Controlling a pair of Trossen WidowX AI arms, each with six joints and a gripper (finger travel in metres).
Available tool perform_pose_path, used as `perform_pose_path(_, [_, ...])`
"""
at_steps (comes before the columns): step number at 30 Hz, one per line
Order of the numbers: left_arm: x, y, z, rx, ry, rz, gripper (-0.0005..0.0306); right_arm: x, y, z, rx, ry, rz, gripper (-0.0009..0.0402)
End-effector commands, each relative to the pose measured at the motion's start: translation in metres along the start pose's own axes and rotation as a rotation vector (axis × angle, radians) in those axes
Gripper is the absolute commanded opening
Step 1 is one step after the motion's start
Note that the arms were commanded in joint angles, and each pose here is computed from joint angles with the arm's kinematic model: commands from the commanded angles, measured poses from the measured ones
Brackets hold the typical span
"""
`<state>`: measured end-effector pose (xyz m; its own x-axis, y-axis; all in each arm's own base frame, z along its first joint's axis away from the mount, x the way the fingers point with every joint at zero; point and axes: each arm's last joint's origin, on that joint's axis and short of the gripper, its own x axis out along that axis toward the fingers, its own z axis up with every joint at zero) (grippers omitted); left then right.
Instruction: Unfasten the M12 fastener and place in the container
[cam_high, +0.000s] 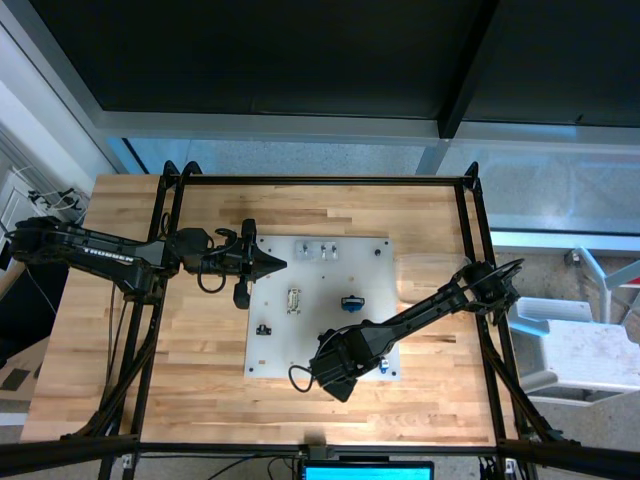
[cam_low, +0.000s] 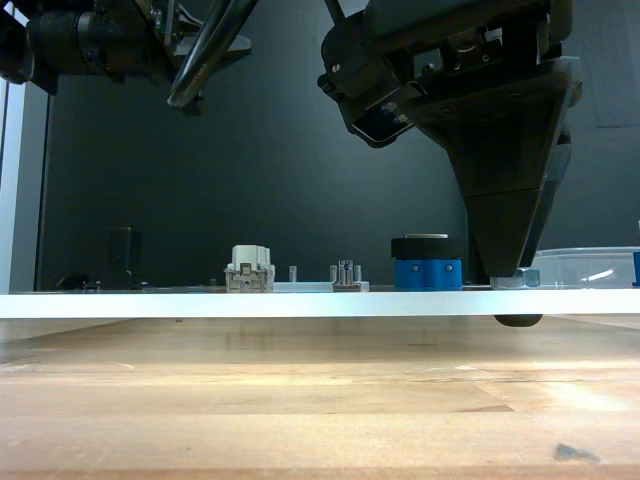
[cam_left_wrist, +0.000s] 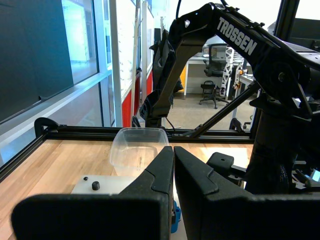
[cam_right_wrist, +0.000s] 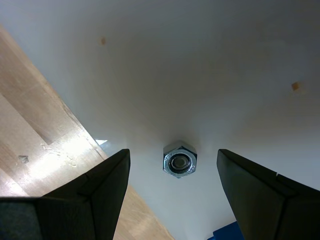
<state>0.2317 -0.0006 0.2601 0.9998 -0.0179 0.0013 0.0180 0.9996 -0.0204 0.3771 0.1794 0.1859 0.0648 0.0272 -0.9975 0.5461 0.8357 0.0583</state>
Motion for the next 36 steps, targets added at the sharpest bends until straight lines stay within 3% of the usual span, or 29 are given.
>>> perform_pose_path(1, [0.0000, 0.0001, 0.0000, 0.000, 0.000, 0.000, 0.0000, 0.0003, -0.0004, 0.0002, 0.000, 0.003, 0.004, 0.0242])
perform_pose_path(24, [0.0000, 0.0001, 0.0000, 0.000, 0.000, 0.000, 0.0000, 0.0029, -0.0016, 0.0001, 0.003, 0.020, 0.009, 0.0069])
perform_pose_path(33, [0.0000, 0.0000, 0.0000, 0.000, 0.000, 0.000, 0.0000, 0.0035, -0.0016, 0.0001, -0.009, 0.020, 0.011, 0.0029])
perform_pose_path(36, [0.0000, 0.0000, 0.0000, 0.000, 0.000, 0.000, 0.0000, 0.0034, -0.0015, 0.0002, -0.051, 0.019, 0.012, 0.0025])
